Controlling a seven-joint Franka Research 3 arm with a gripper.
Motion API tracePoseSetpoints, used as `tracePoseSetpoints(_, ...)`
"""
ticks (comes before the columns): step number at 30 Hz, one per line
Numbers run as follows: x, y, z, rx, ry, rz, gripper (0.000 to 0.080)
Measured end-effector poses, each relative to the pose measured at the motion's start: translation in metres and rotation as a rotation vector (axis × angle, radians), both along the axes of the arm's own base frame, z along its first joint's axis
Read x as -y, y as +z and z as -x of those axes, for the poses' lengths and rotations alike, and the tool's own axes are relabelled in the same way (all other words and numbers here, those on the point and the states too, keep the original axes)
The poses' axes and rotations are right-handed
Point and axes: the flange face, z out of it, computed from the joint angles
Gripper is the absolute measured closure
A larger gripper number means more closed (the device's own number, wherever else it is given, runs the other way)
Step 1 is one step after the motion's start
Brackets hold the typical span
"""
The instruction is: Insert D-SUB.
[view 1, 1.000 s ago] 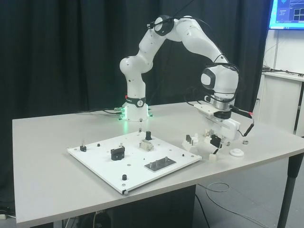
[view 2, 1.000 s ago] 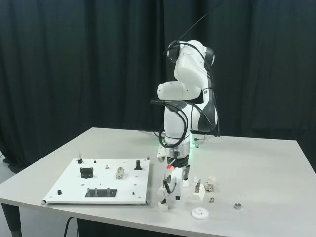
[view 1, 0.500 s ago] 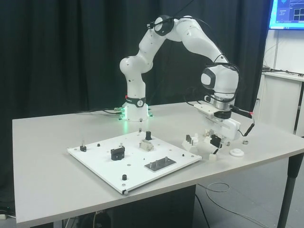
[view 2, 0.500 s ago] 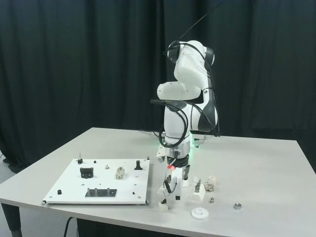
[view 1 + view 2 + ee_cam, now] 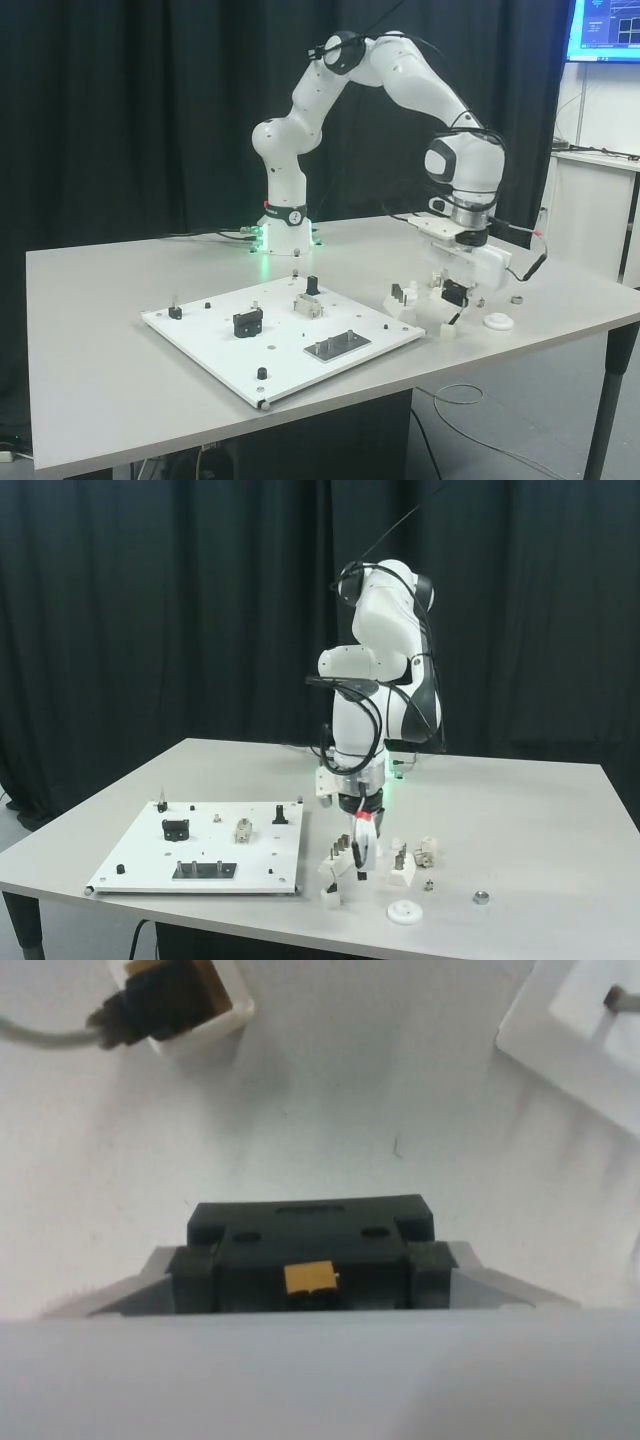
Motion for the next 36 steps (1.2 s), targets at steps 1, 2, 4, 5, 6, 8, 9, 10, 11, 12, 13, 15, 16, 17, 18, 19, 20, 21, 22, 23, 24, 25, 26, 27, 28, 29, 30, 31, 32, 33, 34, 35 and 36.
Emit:
tracePoseSetpoints(1,0.000,0.002,0.000,0.000,0.014,0.004,0.0416)
tracePoseSetpoints(2,0.001,0.004,0.000,0.000,0.027,0.008,0.0416)
tracePoseSetpoints(4,0.002,0.008,0.000,-0.004,0.059,0.018,0.0416)
tracePoseSetpoints(5,0.003,0.010,0.001,-0.006,0.076,0.022,0.0416)
tracePoseSetpoints(6,0.003,0.012,0.001,-0.008,0.093,0.027,0.0416)
tracePoseSetpoints(8,0.005,0.017,0.001,-0.013,0.128,0.036,0.0416)
tracePoseSetpoints(9,0.006,0.020,0.002,-0.016,0.148,0.041,0.0416)
tracePoseSetpoints(10,0.008,0.022,0.002,-0.019,0.169,0.046,0.0416)
tracePoseSetpoints(11,0.009,0.024,0.002,-0.024,0.193,0.051,0.0416)
tracePoseSetpoints(12,0.011,0.026,0.003,-0.028,0.217,0.054,0.0416)
tracePoseSetpoints(13,0.012,0.028,0.003,-0.032,0.239,0.057,0.0416)
tracePoseSetpoints(15,0.016,0.031,0.004,-0.042,0.289,0.061,0.0416)
tracePoseSetpoints(16,0.019,0.032,0.004,-0.047,0.312,0.061,0.0416)
tracePoseSetpoints(17,0.021,0.033,0.005,-0.052,0.336,0.062,0.0416)
tracePoseSetpoints(18,0.024,0.034,0.005,-0.058,0.361,0.062,0.0416)
tracePoseSetpoints(19,0.027,0.035,0.006,-0.064,0.385,0.063,0.0416)
tracePoseSetpoints(20,0.029,0.036,0.006,-0.070,0.410,0.064,0.0416)
tracePoseSetpoints(21,0.032,0.037,0.007,-0.076,0.435,0.065,0.0416)
tracePoseSetpoints(22,0.035,0.037,0.008,-0.082,0.462,0.067,0.0416)
tracePoseSetpoints(23,0.038,0.038,0.008,-0.089,0.486,0.069,0.0416)
tracePoseSetpoints(24,0.041,0.038,0.009,-0.095,0.510,0.071,0.0416)
tracePoseSetpoints(25,0.044,0.039,0.010,-0.101,0.537,0.074,0.0416)
tracePoseSetpoints(26,0.047,0.039,0.012,-0.108,0.564,0.076,0.0416)
tracePoseSetpoints(27,0.050,0.039,0.013,-0.115,0.593,0.077,0.0416)
tracePoseSetpoints(28,0.052,0.039,0.015,-0.121,0.618,0.078,0.0416)
tracePoseSetpoints(29,0.055,0.039,0.017,-0.129,0.653,0.079,0.0416)
tracePoseSetpoints(30,0.057,0.039,0.019,-0.136,0.681,0.079,0.0416)
tracePoseSetpoints(31,0.060,0.039,0.021,-0.144,0.709,0.079,0.0416)
tracePoseSetpoints(32,0.063,0.039,0.023,-0.151,0.733,0.079,0.0416)
tracePoseSetpoints(33,0.066,0.039,0.025,-0.159,0.756,0.078,0.0416)
tracePoseSetpoints(34,0.069,0.038,0.028,-0.167,0.780,0.078,0.0416)
tracePoseSetpoints(35,0.072,0.039,0.030,-0.174,0.806,0.079,0.0416)
tracePoseSetpoints(36,0.075,0.039,0.032,-0.182,0.830,0.079,0.0416)
